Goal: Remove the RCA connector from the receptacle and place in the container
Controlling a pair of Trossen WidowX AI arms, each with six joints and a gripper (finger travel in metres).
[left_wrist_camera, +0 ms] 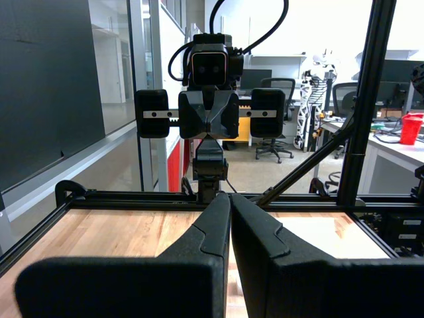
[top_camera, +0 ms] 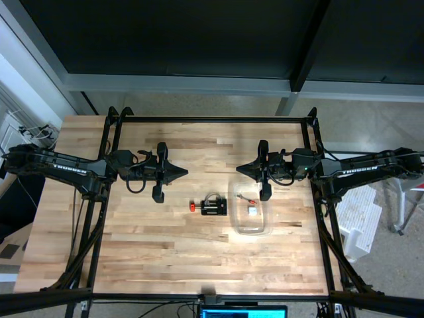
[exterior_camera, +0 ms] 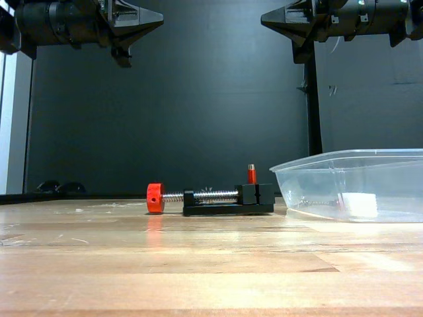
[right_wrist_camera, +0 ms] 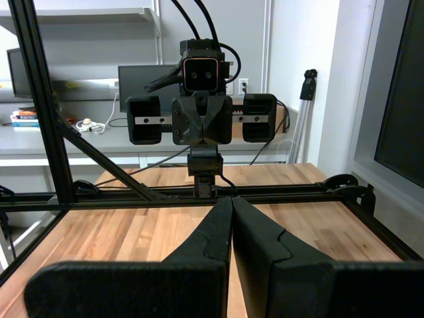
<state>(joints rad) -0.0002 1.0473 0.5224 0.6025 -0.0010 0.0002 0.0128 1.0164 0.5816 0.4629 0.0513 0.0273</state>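
The receptacle (top_camera: 213, 207) (exterior_camera: 228, 199) is a black block near the table's middle, with a round red knob (exterior_camera: 154, 198) on its left end. To its right stands the clear container (top_camera: 252, 229) (exterior_camera: 396, 173). Inside it lies the RCA connector (top_camera: 248, 197) (exterior_camera: 317, 202), slim and silvery with a reddish tip, beside a small white cube (top_camera: 253, 211) (exterior_camera: 360, 204). My left gripper (top_camera: 180, 172) (exterior_camera: 160, 20) (left_wrist_camera: 230, 202) hangs shut and empty, high above the table left of the block. The right gripper (top_camera: 241, 167) (exterior_camera: 263, 20) (right_wrist_camera: 232, 204) hangs shut and empty above the container's far end.
A small red post (exterior_camera: 251, 174) stands upright on the black block. A black metal frame (top_camera: 212, 120) borders the wooden table on its far, left and right sides. Each wrist view looks level across the table at the opposite arm.
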